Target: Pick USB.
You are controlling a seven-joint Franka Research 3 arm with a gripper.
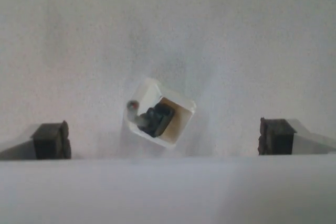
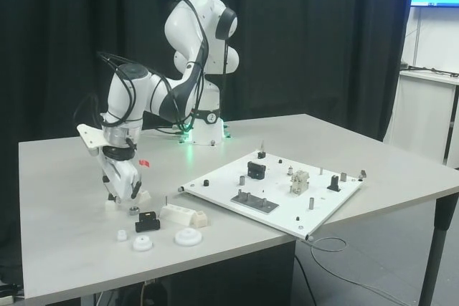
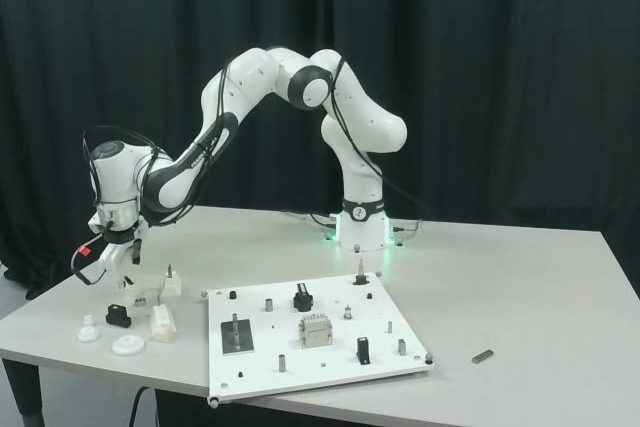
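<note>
In the wrist view a small white square holder (image 1: pixel 159 113) lies on the grey table, tilted to the picture's edges. In it sits the black USB plug (image 1: pixel 156 119), with a grey metal end poking out. My gripper (image 1: pixel 163 139) is open above the holder, with one black fingertip (image 1: pixel 51 140) on each side and wide gaps to the holder. Both room views show the gripper (image 2: pixel 123 190) (image 3: pixel 110 272) low over the table's left part. There I cannot pick out the USB among the small white parts under the gripper.
A white assembly board (image 2: pixel 323 213) with several pegs and sockets lies to the right. Near the gripper lie a black piece (image 2: pixel 147 221), a white block (image 2: pixel 185 214) and two white gears (image 2: pixel 188 236) (image 2: pixel 141 244). A small grey bar (image 3: pixel 483 355) lies far right.
</note>
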